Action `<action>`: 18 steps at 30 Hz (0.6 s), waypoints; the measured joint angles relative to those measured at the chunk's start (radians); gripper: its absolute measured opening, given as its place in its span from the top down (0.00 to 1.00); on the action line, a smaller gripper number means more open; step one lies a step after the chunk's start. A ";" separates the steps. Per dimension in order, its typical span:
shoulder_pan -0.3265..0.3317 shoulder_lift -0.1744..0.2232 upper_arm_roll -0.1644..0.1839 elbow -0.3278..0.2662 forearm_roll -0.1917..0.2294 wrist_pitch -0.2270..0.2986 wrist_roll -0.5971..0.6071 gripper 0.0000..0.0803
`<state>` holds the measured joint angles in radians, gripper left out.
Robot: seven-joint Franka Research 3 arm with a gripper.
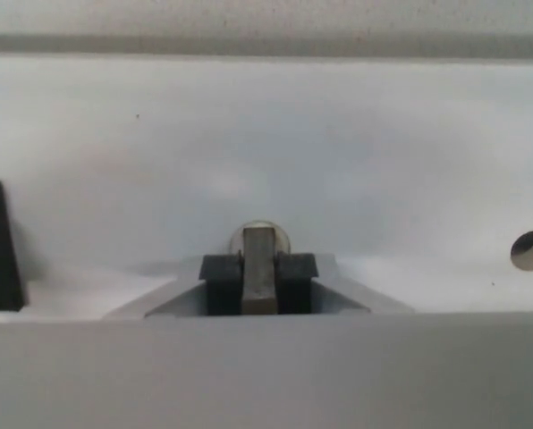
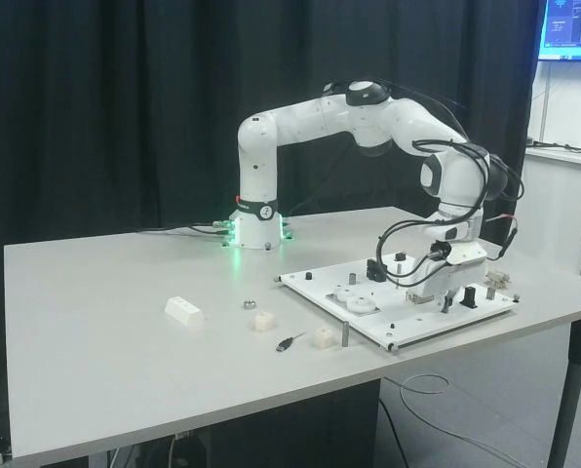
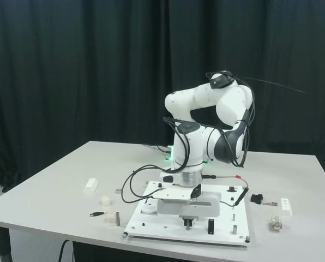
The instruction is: Remove square peg 3.
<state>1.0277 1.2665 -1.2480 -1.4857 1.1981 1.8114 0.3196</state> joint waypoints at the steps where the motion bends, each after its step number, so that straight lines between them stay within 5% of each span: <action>1: 0.000 -0.001 -0.001 0.000 -0.001 -0.001 -0.006 0.91; 18: 0.004 -0.007 -0.013 0.000 -0.008 -0.015 -0.034 0.91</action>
<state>1.0316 1.2598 -1.2610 -1.4859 1.1898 1.7960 0.2856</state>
